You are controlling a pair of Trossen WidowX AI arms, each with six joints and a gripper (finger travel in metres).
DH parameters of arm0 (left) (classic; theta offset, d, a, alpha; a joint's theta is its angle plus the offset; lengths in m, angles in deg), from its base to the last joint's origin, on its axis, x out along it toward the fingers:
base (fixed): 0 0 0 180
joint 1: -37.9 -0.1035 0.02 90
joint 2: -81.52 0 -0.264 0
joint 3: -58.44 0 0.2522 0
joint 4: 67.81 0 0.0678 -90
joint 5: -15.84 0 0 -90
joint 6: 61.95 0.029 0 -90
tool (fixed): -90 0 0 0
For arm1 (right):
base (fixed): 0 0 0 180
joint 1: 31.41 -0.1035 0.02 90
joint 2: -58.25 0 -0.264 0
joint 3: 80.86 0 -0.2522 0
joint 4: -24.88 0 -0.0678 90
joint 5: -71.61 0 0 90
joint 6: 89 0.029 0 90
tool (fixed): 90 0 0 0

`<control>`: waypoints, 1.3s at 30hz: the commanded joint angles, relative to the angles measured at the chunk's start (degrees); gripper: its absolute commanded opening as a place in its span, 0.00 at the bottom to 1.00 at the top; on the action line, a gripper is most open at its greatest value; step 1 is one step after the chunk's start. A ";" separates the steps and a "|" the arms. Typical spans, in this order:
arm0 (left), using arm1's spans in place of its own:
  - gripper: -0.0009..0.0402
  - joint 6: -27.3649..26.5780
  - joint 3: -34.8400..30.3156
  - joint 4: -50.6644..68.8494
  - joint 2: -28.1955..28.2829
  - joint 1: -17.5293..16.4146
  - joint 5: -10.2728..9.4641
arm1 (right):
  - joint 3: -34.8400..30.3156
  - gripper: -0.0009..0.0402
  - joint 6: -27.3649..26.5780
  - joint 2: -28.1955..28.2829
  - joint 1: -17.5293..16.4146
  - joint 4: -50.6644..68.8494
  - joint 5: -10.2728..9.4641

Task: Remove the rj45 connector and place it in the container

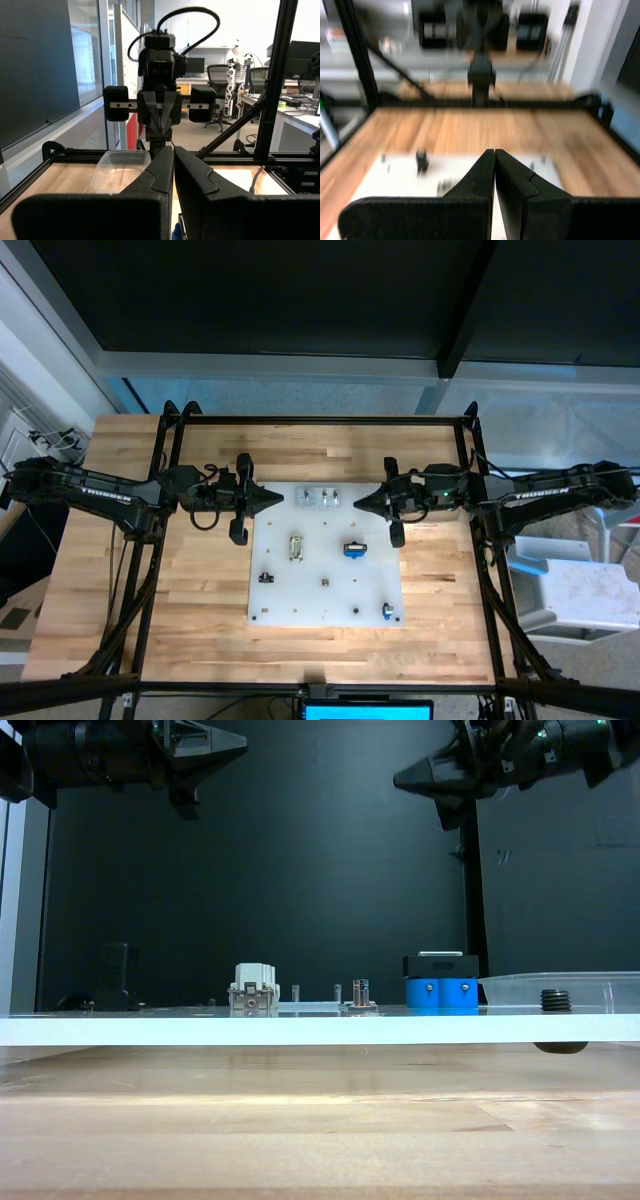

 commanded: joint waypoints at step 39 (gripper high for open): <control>0.02 0.00 0.00 -0.02 0.00 0.00 0.00 | -24.24 0.02 19.21 11.21 -22.45 62.18 11.45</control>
